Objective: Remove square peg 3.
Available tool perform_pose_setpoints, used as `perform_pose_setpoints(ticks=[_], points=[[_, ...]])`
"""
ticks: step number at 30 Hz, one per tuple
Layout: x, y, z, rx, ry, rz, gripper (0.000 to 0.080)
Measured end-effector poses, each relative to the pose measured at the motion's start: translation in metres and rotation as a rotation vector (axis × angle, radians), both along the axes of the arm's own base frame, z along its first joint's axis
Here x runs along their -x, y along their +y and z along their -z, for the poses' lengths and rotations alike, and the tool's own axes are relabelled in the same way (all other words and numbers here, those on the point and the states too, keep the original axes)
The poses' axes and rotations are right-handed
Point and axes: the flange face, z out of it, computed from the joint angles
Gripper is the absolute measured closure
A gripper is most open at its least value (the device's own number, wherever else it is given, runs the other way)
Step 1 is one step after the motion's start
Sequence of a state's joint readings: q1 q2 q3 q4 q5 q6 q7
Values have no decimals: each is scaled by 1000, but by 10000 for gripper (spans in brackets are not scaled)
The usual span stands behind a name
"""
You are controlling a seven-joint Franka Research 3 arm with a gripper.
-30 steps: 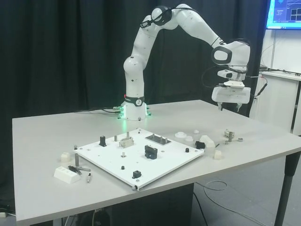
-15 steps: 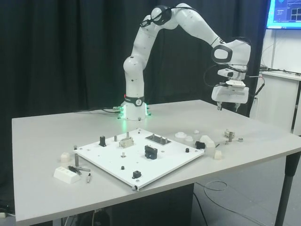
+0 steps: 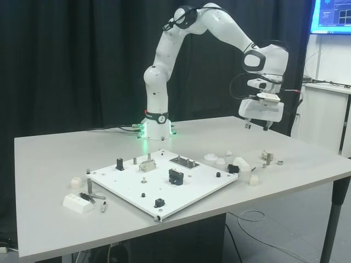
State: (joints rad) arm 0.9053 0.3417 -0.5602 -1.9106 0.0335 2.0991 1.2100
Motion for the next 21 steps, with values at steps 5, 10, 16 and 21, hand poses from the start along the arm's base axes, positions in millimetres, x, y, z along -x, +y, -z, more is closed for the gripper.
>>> perform_pose_setpoints(ticks=[5, 10, 16, 21], points=[[-8, -30, -2, 17, 25, -4, 3], [-12, -62, -8, 27, 64, -10, 3], [-12, -103, -17, 32, 116, -13, 3], [-8, -139, -21, 15, 147, -27, 3]])
